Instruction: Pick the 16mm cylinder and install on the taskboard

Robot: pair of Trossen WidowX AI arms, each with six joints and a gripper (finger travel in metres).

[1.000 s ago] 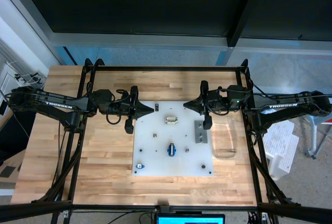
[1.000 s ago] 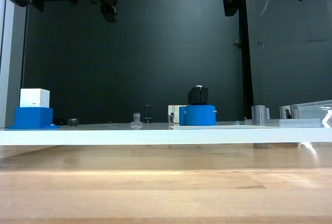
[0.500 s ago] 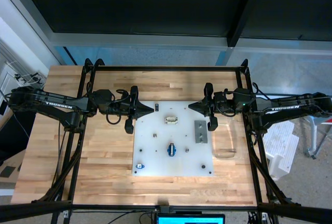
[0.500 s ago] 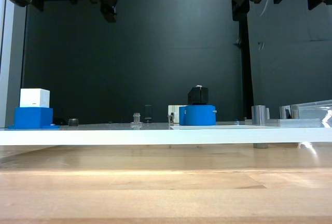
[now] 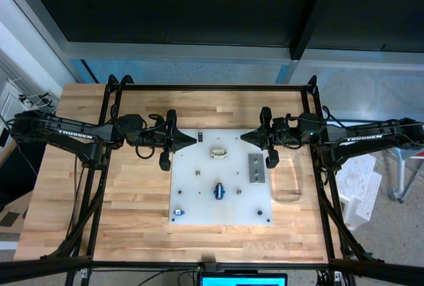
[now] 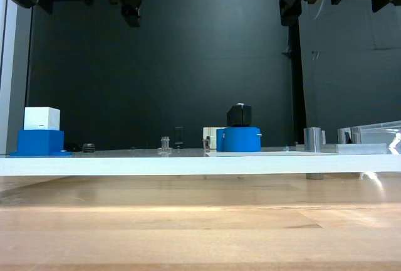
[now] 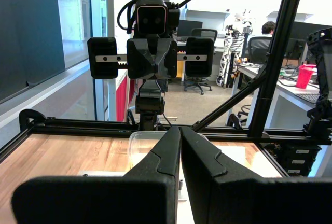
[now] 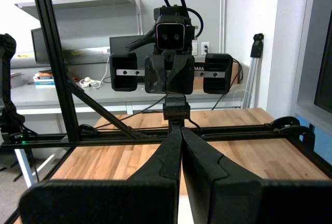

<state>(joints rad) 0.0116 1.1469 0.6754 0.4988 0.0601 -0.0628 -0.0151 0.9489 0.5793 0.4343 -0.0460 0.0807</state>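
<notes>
The taskboard is a white square plate lying mid-table. A short silvery cylinder, which I take for the 16mm cylinder, stands upright on it just right of the blue fitting. From table height the 16mm cylinder also shows right of the blue fitting. My left gripper hovers high over the board's far left corner, shut and empty. My right gripper hovers high over the far right part, also shut and empty. Both are well away from the cylinder. The closed fingers meet in each wrist view.
A grey metal block and a beige connector sit on the board. A clear plastic tray lies on the wood right of the board. A small blue-and-white part stands at the near left corner. Black frame rails border the table.
My right gripper has drawn back a little to the right, away from the board's middle, mostly in the first half second. The left arm has not moved.
</notes>
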